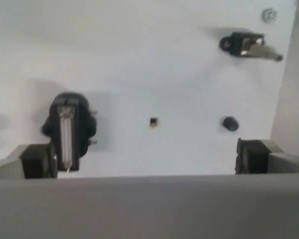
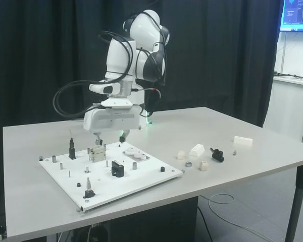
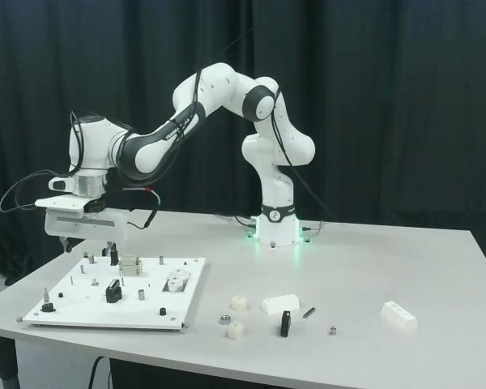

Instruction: Remove square peg 1.

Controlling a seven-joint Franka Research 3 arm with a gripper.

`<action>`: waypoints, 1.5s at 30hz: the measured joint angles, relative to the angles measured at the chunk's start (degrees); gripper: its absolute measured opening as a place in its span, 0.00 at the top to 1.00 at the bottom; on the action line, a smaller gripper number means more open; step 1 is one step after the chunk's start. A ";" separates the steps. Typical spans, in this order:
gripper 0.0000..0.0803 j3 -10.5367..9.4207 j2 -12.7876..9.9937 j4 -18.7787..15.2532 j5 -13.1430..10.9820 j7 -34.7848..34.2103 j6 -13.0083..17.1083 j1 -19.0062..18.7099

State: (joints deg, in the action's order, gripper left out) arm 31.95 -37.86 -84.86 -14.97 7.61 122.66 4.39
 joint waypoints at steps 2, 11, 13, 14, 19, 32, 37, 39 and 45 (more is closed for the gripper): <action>0.00 0.08 0.11 0.00 0.09 0.19 -1.25 0.08; 0.00 0.81 0.17 -0.64 0.42 0.21 -5.83 0.21; 0.00 0.89 0.17 -1.00 0.45 0.22 -6.47 0.24; 0.00 0.91 0.17 -1.21 0.48 0.27 -6.72 0.25; 0.00 0.93 0.22 -2.61 0.60 0.98 -7.29 0.26; 0.00 0.62 1.15 -7.57 0.55 2.65 -6.56 0.17; 0.00 0.55 1.85 -10.27 0.35 3.15 -4.66 -0.10; 0.00 0.54 2.15 -11.41 0.31 3.24 -3.73 -0.26; 0.00 0.35 3.18 -15.24 0.10 4.06 -0.12 -0.62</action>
